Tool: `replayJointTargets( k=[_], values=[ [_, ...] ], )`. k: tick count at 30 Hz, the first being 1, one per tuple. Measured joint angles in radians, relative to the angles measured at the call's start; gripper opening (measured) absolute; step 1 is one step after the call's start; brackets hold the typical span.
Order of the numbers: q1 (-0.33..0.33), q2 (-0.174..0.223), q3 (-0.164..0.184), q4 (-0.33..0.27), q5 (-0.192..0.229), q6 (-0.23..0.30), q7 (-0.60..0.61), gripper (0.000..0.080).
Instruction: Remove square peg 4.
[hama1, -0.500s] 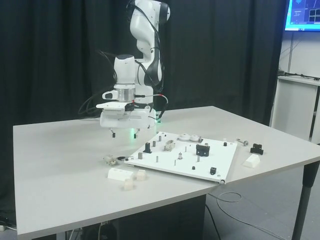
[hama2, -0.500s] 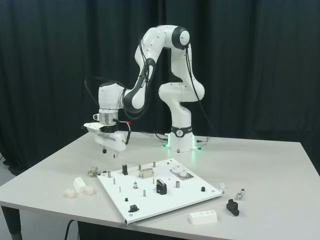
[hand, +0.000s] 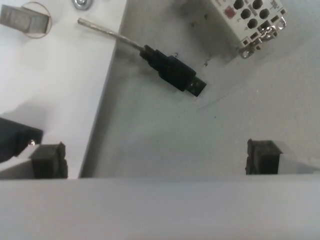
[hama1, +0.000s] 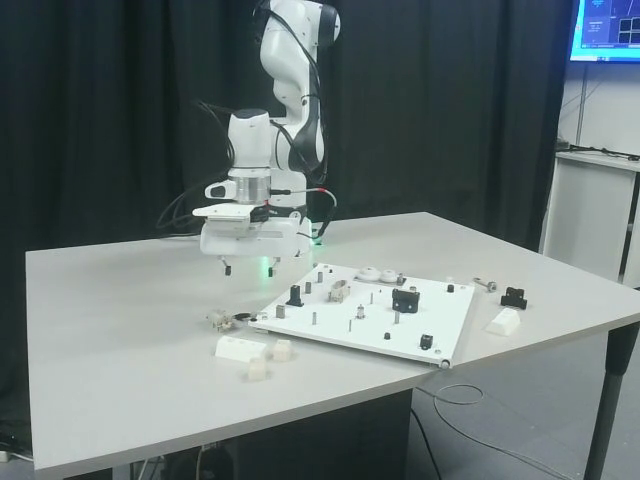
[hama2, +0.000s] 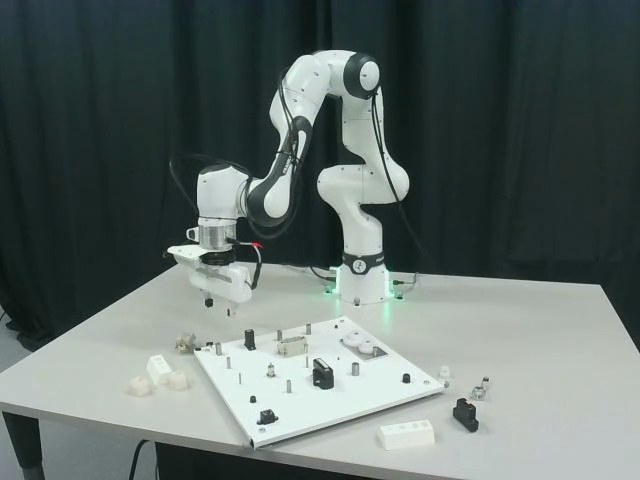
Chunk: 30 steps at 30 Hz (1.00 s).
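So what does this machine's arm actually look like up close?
A white arm of rounded, jointed segments with black joint rings, rising from a base ringed by a green light. Black cables loop beside the wrist. Its pincer is a white block with two small black fingertips.

two room cameras face the arm (hama1: 285, 110) and white board (hama2: 330, 405) from different table sides, while the wrist camera looks closely down on the board's edge.
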<state>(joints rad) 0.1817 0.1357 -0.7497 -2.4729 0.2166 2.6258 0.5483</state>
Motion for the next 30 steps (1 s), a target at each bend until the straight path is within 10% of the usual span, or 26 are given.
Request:
replayJointTargets(
  k=[30],
  values=[
    [0.0,0.0,0.009,0.011,0.025,0.0,0.0,0.08]
  ],
)
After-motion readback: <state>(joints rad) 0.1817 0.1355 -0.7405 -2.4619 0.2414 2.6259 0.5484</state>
